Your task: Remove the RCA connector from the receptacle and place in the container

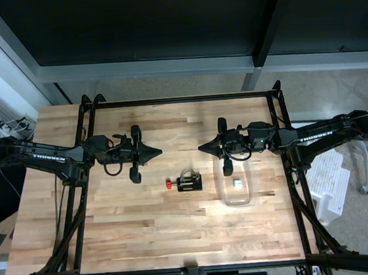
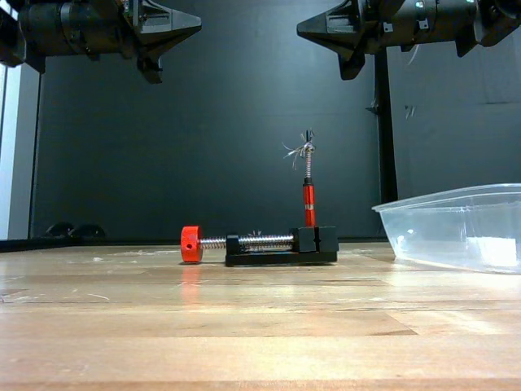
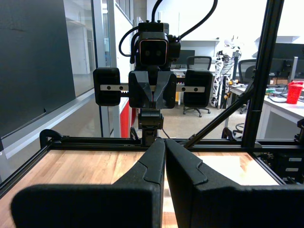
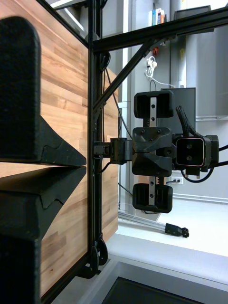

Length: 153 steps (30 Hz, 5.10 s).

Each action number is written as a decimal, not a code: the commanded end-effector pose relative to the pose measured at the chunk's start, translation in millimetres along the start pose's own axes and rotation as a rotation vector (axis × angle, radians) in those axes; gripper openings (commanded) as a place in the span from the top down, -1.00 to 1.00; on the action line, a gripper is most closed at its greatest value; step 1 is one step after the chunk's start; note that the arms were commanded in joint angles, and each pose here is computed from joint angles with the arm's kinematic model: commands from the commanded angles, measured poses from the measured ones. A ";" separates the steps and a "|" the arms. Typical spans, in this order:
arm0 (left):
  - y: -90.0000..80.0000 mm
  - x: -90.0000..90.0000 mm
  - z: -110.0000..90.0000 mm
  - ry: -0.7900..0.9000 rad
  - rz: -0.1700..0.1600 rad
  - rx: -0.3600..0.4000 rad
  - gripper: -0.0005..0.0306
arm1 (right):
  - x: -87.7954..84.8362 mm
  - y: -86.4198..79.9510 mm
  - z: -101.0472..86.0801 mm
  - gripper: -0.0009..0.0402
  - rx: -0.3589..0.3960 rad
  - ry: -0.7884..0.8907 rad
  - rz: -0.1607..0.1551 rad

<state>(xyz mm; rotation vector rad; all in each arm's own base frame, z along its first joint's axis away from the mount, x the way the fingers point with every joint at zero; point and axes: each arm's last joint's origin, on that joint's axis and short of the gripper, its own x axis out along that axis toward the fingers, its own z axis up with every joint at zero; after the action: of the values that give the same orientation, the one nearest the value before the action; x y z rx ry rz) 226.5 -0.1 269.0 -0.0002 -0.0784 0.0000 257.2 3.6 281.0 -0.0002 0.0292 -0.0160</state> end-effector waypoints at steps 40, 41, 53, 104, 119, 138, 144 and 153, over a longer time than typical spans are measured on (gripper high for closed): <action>0.2 0.0 0.0 0.000 0.001 0.000 0.97 | 41.0 36.8 -9.3 0.63 0.012 0.941 -0.010; 0.2 0.0 0.0 0.000 0.001 0.000 0.97 | 43.6 37.2 -10.9 0.56 0.011 0.951 -0.016; 0.1 0.0 0.0 0.000 0.000 0.000 0.97 | 74.6 48.8 -26.4 0.00 -0.030 1.021 -0.034; 0.2 0.0 0.0 0.000 0.001 0.000 0.97 | 109.3 59.7 -76.8 0.53 -0.073 1.130 -0.054; 0.1 0.0 0.0 0.000 0.000 0.000 0.97 | 109.3 59.7 -76.7 0.85 -0.071 1.130 -0.055; 0.1 0.0 0.0 0.000 0.000 0.000 0.97 | 107.1 59.3 -70.2 0.96 -0.068 1.114 -0.053; 0.2 0.0 0.0 0.000 0.001 0.000 0.97 | 103.3 58.6 -59.8 0.96 -0.062 1.087 -0.051; 0.1 0.0 0.0 0.000 0.000 0.000 0.97 | 93.3 56.7 -39.2 0.96 -0.052 1.042 -0.047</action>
<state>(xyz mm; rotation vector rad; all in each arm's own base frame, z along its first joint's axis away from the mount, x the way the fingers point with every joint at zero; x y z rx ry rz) 226.5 0.0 268.9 -0.0006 -0.0784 0.0004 351.8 58.9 235.2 -0.0480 1.0812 -0.0631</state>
